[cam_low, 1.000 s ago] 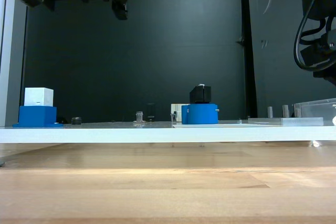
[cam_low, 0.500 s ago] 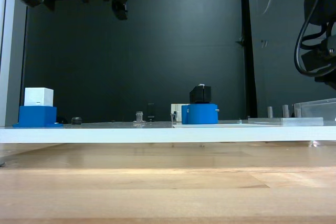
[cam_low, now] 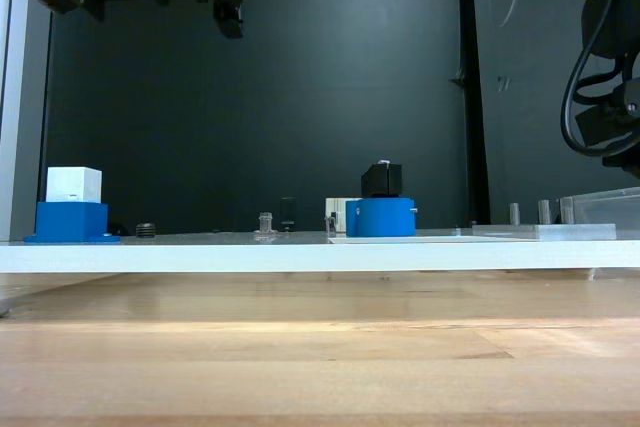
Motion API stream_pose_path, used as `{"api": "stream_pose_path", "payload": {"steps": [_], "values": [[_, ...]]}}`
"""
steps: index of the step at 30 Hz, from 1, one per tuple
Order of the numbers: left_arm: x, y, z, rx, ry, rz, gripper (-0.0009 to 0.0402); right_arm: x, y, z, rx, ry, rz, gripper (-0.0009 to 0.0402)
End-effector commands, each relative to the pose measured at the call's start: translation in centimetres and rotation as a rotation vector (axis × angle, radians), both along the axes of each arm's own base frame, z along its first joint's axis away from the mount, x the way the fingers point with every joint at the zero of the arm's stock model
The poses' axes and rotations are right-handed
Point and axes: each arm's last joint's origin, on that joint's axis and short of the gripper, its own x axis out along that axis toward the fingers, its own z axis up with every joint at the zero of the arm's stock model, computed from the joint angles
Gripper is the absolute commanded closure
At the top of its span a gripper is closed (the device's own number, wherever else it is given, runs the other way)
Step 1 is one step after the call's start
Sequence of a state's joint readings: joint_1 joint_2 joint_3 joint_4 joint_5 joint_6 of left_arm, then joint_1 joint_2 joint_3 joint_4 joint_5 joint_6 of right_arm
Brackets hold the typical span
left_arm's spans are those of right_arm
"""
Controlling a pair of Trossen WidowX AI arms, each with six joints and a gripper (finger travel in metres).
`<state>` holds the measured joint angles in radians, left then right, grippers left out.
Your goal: Pick the 16mm cylinder and install on the taskboard
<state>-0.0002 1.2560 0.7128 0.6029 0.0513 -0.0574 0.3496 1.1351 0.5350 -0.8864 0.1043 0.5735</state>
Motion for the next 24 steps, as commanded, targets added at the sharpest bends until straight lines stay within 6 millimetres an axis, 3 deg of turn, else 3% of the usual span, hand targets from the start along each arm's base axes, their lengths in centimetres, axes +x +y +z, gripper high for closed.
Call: {"api": "stream_pose_path", "payload": {"steps": [1,24], "values": [[0.01,0.01,0.01,0.0,0.0,0.0,0.0393,0.01,0.0,-0.02,0.001,-0.001,0.0,0.0231],[0.01,0.0,0.0,0.0,0.0,0.0,0.0393,0.0,-0.05,-0.04,0.0,0.0,-0.002,0.0324]]}}
